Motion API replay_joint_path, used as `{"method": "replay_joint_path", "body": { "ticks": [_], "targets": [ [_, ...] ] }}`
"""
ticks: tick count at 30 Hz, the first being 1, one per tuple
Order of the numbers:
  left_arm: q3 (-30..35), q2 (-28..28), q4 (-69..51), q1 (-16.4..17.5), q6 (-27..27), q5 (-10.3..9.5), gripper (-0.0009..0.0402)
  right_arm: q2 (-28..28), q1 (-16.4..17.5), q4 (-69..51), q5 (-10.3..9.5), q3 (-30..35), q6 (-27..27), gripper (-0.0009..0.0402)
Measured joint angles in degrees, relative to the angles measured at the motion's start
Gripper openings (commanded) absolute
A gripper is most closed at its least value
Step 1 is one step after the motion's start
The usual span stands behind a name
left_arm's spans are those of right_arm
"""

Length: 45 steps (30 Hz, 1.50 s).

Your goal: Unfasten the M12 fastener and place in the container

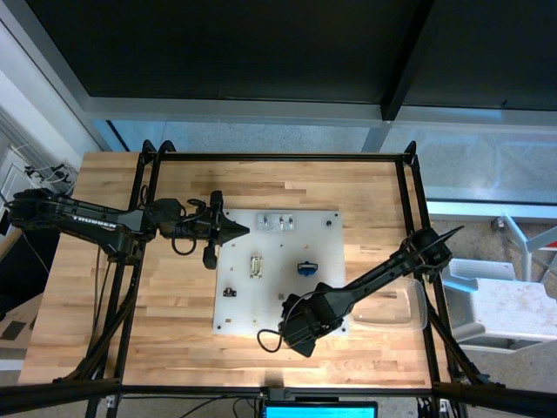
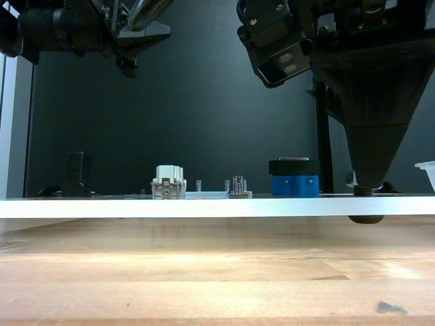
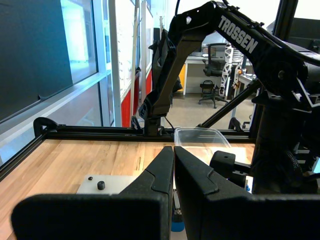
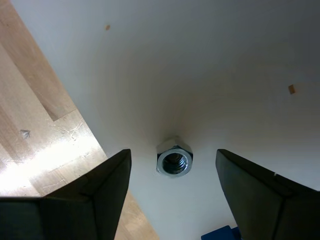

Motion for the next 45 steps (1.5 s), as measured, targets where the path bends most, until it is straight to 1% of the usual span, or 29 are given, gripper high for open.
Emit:
{"method": "replay_joint_path", "body": {
  "ticks": [11, 21, 27, 34, 35, 38, 41, 45],
  "targets": [
    [0.02, 0.00, -0.02, 0.00, 0.00, 0.00, 0.0000, 0.02, -0.22, 0.00, 0.02, -0.07, 0.07, 0.0104],
    [0.02, 0.00, -0.02, 0.00, 0.00, 0.00, 0.0000, 0.02, -0.31, 0.07, -0.07, -0.11, 0.07, 0.0039],
    [0.00, 0.00, -0.02, 0.00, -0.02, 0.00, 0.0000, 0.00, -0.31, -0.11, -0.04, -0.09, 0.07, 0.0022],
    [0.02, 0.00, -0.02, 0.00, -0.02, 0.00, 0.0000, -0.87, -0.39, -0.68, 0.15, 0.24, -0.13, 0.0020],
    [0.02, 0.00, -0.02, 0.00, -0.02, 0.00, 0.0000, -1.20, -0.42, -0.57, 0.20, 0.31, -0.90, 0.0020],
    [0.02, 0.00, -0.02, 0.00, 0.00, 0.00, 0.0000, -1.95, -0.44, -0.35, 0.20, 0.35, -5.62, 0.0016],
    [0.02, 0.00, -0.02, 0.00, 0.00, 0.00, 0.0000, -2.49, -0.42, -0.48, -0.22, 0.35, -10.16, 0.0011],
    [0.02, 0.00, -0.02, 0.00, 0.00, 0.00, 0.0000, -4.07, -0.37, -0.72, -0.46, 0.35, -12.15, 0.0007]
  ]
}}
